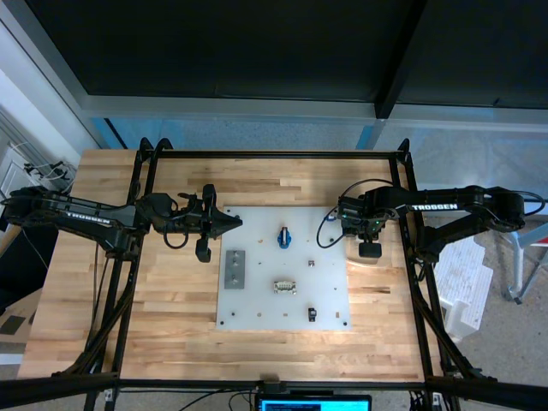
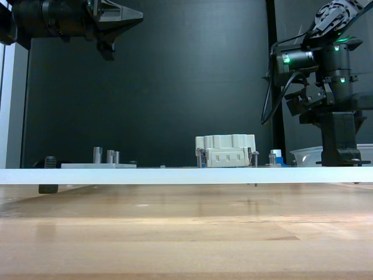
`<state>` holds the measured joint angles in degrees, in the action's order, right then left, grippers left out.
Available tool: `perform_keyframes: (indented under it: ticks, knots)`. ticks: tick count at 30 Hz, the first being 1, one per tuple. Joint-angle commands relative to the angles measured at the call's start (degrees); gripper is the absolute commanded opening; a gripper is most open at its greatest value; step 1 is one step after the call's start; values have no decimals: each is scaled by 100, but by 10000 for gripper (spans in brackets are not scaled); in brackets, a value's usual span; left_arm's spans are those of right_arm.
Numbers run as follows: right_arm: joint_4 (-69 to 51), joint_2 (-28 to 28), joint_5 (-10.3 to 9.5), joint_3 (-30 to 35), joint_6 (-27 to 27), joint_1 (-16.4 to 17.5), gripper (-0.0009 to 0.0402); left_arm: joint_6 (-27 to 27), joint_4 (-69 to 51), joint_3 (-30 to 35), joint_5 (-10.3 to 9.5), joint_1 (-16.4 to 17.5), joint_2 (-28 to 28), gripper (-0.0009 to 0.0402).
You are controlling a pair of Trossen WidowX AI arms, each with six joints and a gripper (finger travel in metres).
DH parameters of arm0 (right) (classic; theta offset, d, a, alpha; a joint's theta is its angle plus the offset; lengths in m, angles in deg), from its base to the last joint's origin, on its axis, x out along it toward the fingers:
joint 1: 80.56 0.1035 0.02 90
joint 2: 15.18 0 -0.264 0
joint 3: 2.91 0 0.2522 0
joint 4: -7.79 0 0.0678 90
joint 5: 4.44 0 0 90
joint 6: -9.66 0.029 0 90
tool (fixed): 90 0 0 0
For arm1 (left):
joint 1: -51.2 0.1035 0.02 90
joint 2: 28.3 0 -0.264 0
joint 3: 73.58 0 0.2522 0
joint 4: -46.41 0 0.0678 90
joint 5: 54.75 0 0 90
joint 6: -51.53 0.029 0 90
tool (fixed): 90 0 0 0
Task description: Pick the USB connector and install on taskboard
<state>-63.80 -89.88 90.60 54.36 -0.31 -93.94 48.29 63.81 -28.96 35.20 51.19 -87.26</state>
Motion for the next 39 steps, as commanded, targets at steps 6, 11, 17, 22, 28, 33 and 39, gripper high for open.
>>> perform_keyframes:
  ticks: [6,11,17,22,28,33,39]
  knots:
    - [-356,-2,-4,286,-7,17,0,2,2,4,0,0,0,0]
    - [-400,2,-2,293,4,20,0,2,2,2,0,0,0,0]
    - [-474,136,-4,315,55,42,0,2,2,2,0,0,0,0]
    - [-822,221,4,636,94,160,0,2,2,2,0,2,0,0]
    - [-1093,221,0,1237,450,734,0,2,2,2,0,0,0,0]
    - [-1307,170,-15,1491,909,1182,0,2,2,2,0,0,0,0]
    - [-1611,-57,-70,1753,1598,1725,0,2,2,2,0,0,0,0]
